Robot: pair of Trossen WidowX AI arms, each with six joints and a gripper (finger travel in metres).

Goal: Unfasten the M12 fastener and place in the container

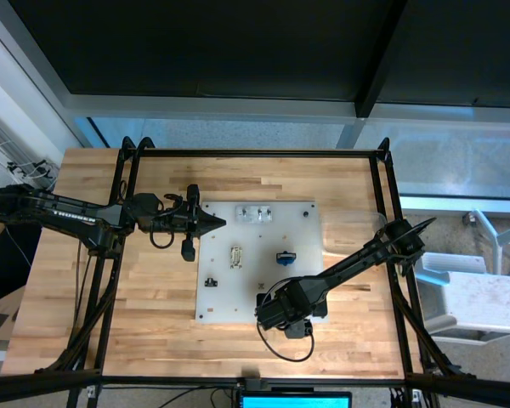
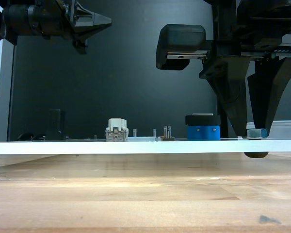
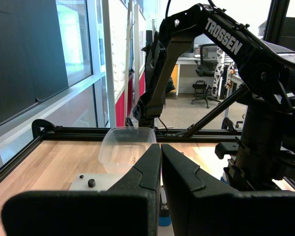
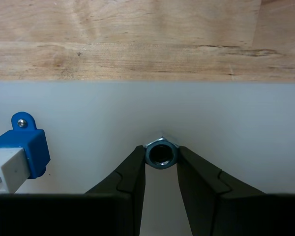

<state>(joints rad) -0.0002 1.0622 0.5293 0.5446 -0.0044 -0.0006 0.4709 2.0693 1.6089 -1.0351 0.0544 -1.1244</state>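
The small silver M12 fastener (image 4: pixel 161 153) sits on the white board (image 4: pixel 236 128) near its near right edge; its centre looks dark, as it would on its stud. My right gripper (image 2: pixel 253 136) points straight down over it. The fingers (image 4: pixel 132 172) press on both sides of the nut with no gap showing. In the high view the right gripper (image 1: pixel 293 321) hides the nut. The clear container (image 3: pixel 128 145) stands past the board's right side, and its rim (image 2: pixel 286 127) shows behind the right gripper. My left gripper (image 1: pixel 217 223) hovers shut and empty at the board's far left edge.
On the board (image 1: pixel 238 297) stand a blue-and-black part (image 1: pixel 285 257), a white connector (image 1: pixel 235 257), a small clear block with pins (image 1: pixel 257 214) and a thin silver post (image 2: pixel 167 132). A blue connector (image 4: pixel 24 147) lies close beside the nut. A black frame rims the wooden table (image 1: pixel 85 289).
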